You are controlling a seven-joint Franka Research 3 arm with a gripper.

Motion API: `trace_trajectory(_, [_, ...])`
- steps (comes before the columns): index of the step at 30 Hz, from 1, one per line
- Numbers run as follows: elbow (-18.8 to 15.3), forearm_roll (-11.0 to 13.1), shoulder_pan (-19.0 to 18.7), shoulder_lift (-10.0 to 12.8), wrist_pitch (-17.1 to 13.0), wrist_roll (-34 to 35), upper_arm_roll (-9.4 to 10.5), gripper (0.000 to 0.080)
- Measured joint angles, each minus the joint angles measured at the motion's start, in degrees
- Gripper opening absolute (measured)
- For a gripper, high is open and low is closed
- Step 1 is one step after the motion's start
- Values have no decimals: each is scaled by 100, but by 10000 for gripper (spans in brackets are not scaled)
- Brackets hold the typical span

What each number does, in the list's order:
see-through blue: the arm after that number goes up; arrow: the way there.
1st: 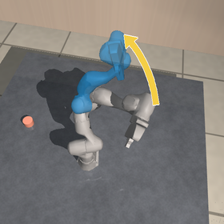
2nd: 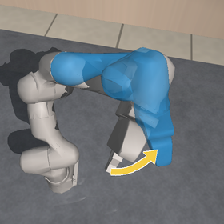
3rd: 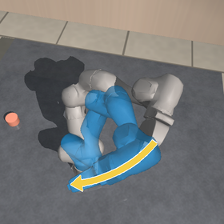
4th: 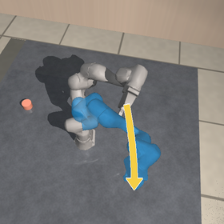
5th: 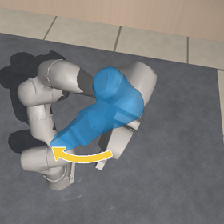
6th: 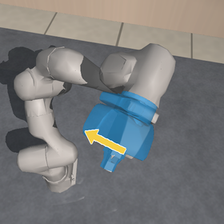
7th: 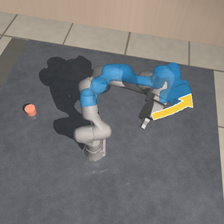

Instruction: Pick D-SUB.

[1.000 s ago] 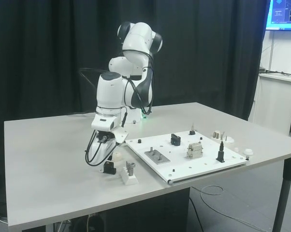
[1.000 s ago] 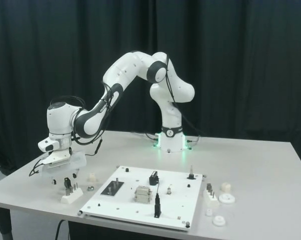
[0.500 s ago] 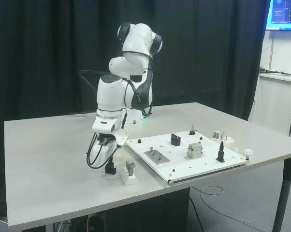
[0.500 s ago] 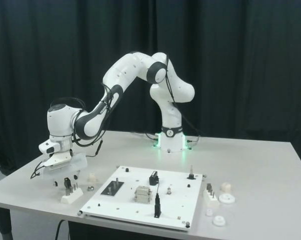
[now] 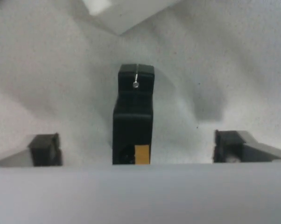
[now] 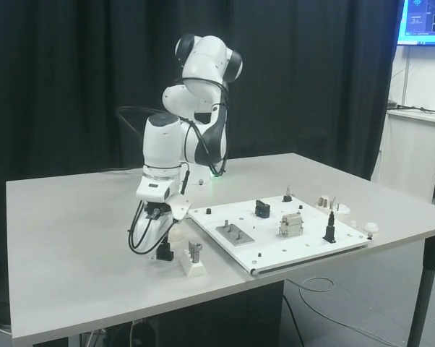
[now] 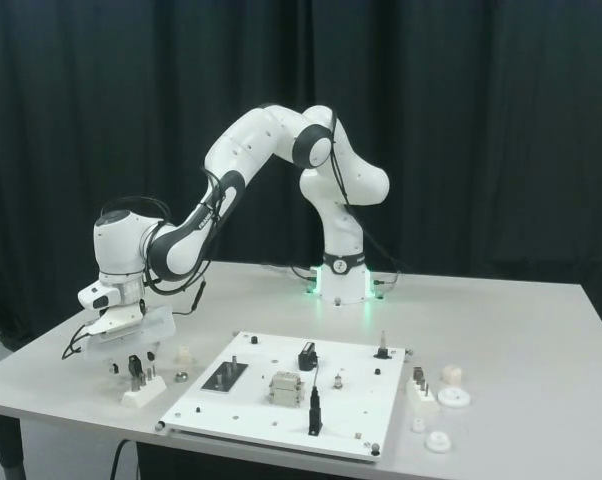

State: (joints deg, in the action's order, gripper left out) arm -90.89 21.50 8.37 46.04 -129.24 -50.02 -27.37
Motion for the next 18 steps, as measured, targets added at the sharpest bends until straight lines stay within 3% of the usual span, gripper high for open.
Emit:
trace_trajectory(2, [0, 2, 5, 1, 0, -2, 1, 800])
trace_trajectory(3, [0, 2, 6, 1, 0, -17, 2, 695])
trace_trajectory(11, [1, 26, 5, 1, 1, -294, 31, 695])
trace_trajectory(12, [1, 30, 5, 1, 1, -295, 35, 340])
trace_trajectory(18, [5, 36, 5, 1, 1, -296, 45, 340])
